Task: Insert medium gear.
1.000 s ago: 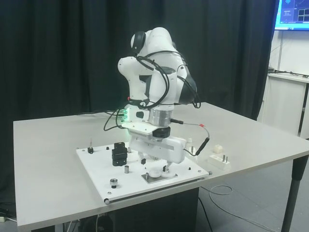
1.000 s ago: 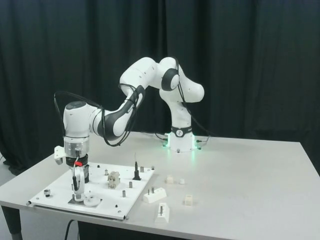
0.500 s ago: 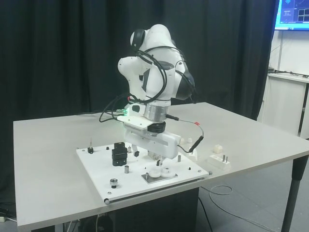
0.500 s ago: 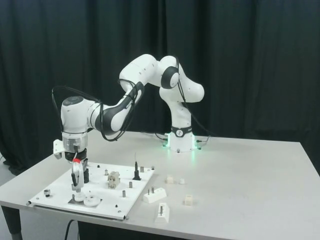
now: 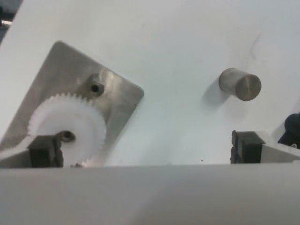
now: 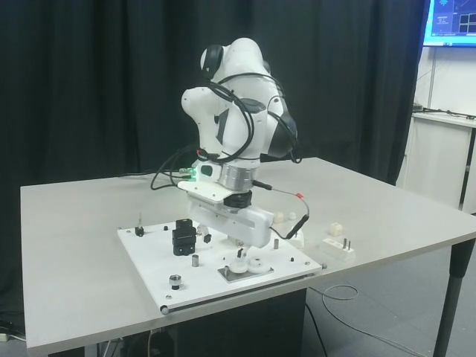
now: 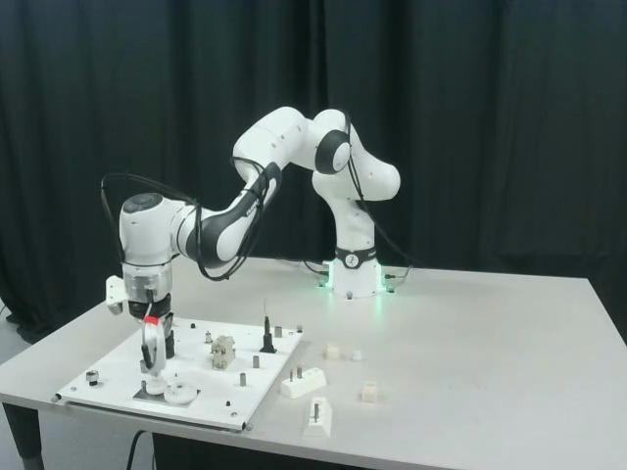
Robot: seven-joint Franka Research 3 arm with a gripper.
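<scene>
I'm looking down the wrist camera and the pincer (image 5: 145, 147) is spread wide and empty, one black fingertip (image 5: 45, 151) over the edge of the gear, the other fingertip (image 5: 247, 146) well apart over bare board. The medium gear (image 5: 67, 128) is white, toothed all round, and lies flat on the grey metal plate (image 5: 61, 75) with a pin showing through its middle. Just beside it on the same plate I see a second short post (image 5: 96, 86) standing bare. A grey metal cylinder (image 5: 239, 84) stands on the white board (image 5: 187, 42), well away from the plate.

From the first room view, the pincer (image 6: 236, 242) hangs just above the plate (image 6: 239, 274), clear of the gear (image 6: 238, 264); a second white gear (image 6: 257, 262) lies right next to it. A black block (image 6: 183, 236) stands farther back on the board (image 6: 152, 256), which lies on the grey counter (image 6: 74, 223).

From the second room view, I have the white arm (image 7: 245, 201) arched over from its base, with green light at its foot.
</scene>
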